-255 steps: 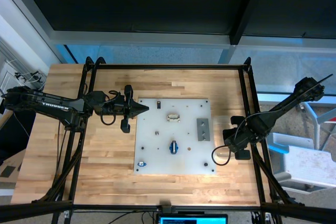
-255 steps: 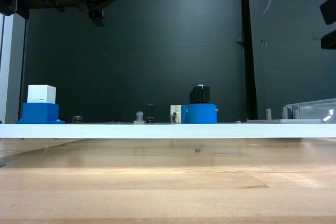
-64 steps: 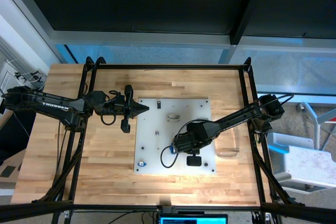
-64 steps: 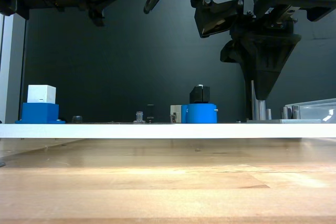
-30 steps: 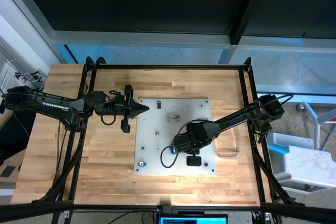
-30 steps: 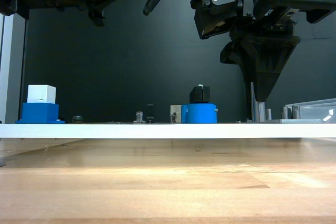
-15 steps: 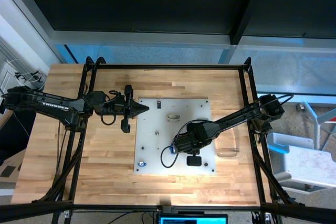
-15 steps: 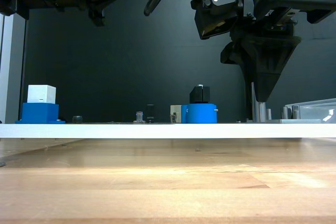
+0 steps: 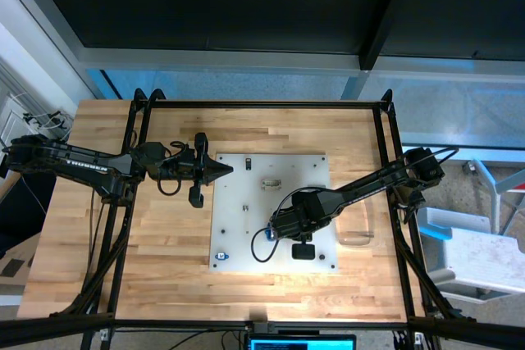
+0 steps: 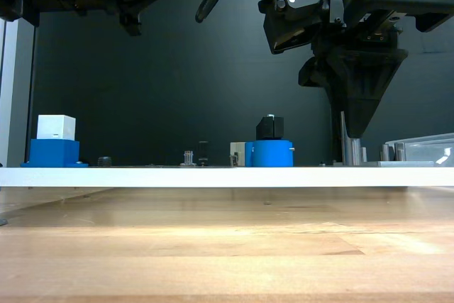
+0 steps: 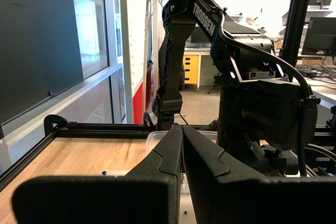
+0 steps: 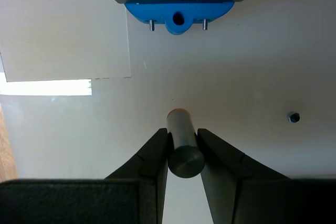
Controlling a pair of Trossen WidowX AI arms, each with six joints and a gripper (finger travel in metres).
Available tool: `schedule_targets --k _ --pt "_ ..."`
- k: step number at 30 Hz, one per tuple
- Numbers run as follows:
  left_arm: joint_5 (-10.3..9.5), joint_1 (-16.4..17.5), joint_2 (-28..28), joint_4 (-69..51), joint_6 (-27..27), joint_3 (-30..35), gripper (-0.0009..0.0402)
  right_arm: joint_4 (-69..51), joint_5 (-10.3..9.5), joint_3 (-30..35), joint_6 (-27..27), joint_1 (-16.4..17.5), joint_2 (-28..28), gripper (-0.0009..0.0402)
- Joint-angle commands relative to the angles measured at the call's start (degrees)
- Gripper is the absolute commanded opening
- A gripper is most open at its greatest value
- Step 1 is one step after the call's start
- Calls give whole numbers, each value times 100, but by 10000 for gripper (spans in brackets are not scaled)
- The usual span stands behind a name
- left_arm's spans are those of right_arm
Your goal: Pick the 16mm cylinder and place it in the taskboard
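The left tool [image 9: 227, 169] hangs high over the bench [image 9: 164, 284], its tip just over the left edge of the taskboard [image 9: 246, 239]. In its own wrist view I see its fingers [image 11: 168, 153] pressed together on nothing.

The white taskboard lies flat on the bench between the two arms. A blue block topped with a white cube [image 10: 53, 148] stands low on the board's face, far to the left of the right tool. A round blue part [image 10: 273, 153] stands closer in on that same side.

The right tool [image 10: 352, 133] points straight down over the board. It is clamped on the 16mm cylinder [image 12: 184, 149], one finger [image 12: 152, 153] on each flank of the grey peg. From bench height the cylinder [image 10: 353, 152] stands upright directly beneath the fingertips, and its lower end is down at the board's face. I cannot tell whether it sits in a hole. A blue-framed connector [image 12: 178, 10] lies on the board straight ahead of the tool, well clear of the peg.

A clear plastic tray [image 9: 358, 231] rests on the bench behind the right tool, just beside the board's right edge.
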Motion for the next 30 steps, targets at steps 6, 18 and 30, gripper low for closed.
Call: schedule_targets --k 6,18,30 --pt "0 0 0 0 2 0 0 17 4 2 2 0 0 12" --pt "0 0 0 0 2 0 0 28 -11 -9 0 0 0 12" --pt "0 0 0 0 2 0 0 70 -87 -42 -13 0 0 12"
